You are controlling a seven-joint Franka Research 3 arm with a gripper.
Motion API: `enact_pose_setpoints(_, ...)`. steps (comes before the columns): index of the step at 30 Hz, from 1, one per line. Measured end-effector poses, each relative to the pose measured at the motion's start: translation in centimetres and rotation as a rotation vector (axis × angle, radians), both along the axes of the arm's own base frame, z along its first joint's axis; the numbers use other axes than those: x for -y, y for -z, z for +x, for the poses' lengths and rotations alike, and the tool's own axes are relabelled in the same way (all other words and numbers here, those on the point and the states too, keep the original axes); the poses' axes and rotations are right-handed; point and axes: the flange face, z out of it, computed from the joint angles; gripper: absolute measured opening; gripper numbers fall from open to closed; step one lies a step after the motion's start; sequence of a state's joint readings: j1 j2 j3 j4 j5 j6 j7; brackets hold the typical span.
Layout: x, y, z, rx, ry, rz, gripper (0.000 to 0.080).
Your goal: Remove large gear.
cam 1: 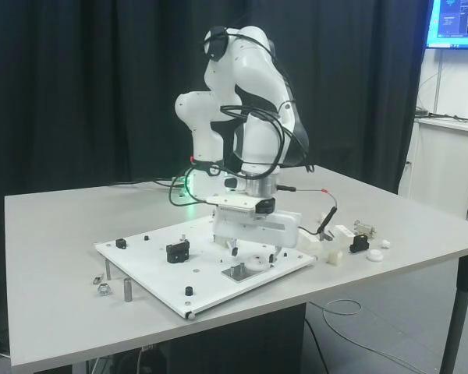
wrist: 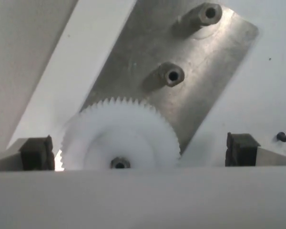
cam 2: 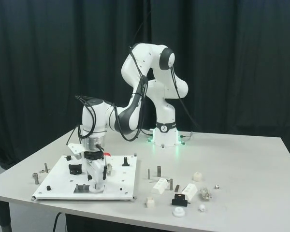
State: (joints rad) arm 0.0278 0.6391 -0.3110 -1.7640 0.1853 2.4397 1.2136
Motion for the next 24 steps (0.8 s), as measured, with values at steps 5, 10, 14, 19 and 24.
enact_pose_setpoints(5,-0.3,0.4,0.0,-0.005,-0.004,0.003,0.08)
enact_pose_setpoints(10,-0.6,0.7,0.1,-0.009,-0.008,0.005,0.08)
enact_pose_setpoints(14,-0.6,0.8,0.1,-0.011,-0.012,0.005,0.08)
enact_pose_setpoints(19,-0.5,1.0,0.0,-0.016,-0.027,0.004,0.08)
enact_pose_setpoints(24,-0.3,1.4,-0.1,-0.02,-0.029,0.003,0.08)
